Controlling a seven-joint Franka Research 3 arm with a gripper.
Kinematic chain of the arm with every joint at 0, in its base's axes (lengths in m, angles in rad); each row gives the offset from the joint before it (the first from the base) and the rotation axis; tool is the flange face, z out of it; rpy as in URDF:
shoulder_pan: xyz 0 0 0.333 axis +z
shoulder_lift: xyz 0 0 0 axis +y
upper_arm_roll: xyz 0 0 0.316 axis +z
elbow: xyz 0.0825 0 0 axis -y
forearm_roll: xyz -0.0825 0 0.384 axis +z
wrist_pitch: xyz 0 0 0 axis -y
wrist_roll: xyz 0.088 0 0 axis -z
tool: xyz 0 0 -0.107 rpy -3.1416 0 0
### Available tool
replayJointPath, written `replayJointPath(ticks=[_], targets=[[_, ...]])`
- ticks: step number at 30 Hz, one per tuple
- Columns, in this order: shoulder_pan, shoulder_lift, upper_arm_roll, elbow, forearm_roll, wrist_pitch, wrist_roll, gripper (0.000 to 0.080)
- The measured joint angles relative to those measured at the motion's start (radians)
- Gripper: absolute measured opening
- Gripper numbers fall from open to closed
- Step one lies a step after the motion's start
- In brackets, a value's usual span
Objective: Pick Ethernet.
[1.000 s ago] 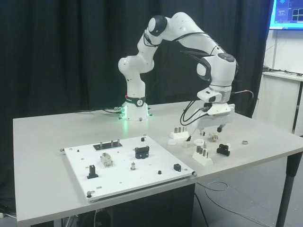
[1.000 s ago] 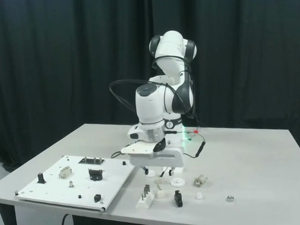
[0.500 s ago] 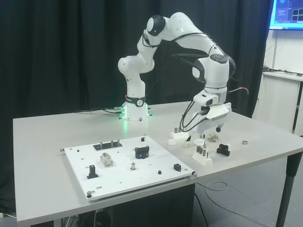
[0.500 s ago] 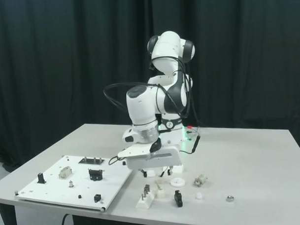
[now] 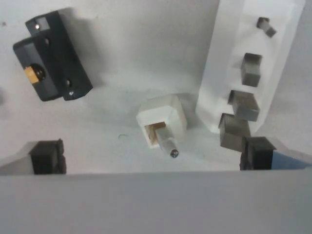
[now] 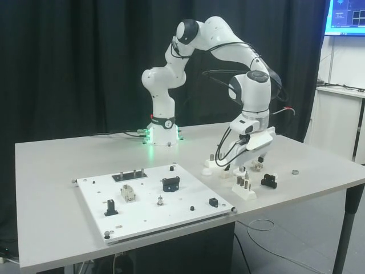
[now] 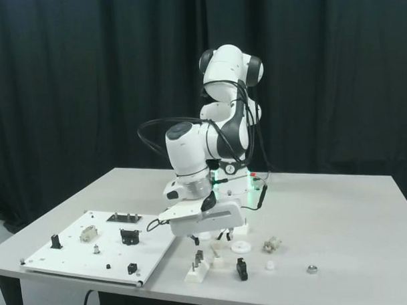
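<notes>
Franka arm (image 6: 228, 45) bent forward over the grey table (image 6: 51, 171), its gripper (image 5: 151, 157) hanging low above a cluster of loose parts near the table's front edge. In the wrist view both black fingertips (image 5: 47, 157) stand wide apart with nothing held; the Ethernet connector (image 5: 161, 122), a small white block with a clear plug tab projecting from its open face, lies flat on the table between the two fingertips, touching neither. To one side of it lies a black block with a metal insert (image 5: 51, 56), well clear of it; to the other, just beside it, a long white holder (image 5: 219, 73) carrying a row of grey pegs (image 5: 251, 68). In the first room view the gripper (image 6: 249, 165) sits over the white holder (image 6: 244, 188) and a black part (image 6: 269, 181), with a second white fixture (image 6: 215, 164) behind. The second room view shows the gripper (image 7: 206, 238) above the same parts, alongside a white gear (image 7: 241, 246), a small metal connector (image 7: 271, 244) and a nut (image 7: 312, 269). A white assembly board (image 6: 151, 200) bearing several black and metal fittings rests apart from the arm's hand. Green light glows at the arm's base (image 6: 161, 134)
</notes>
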Motion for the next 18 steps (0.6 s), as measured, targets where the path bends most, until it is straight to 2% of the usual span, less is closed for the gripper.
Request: replayJointPath(ticks=[18], targets=[[0.004,0.000,0.009,-0.018,0.016,-0.001,-0.008,0.0800]])
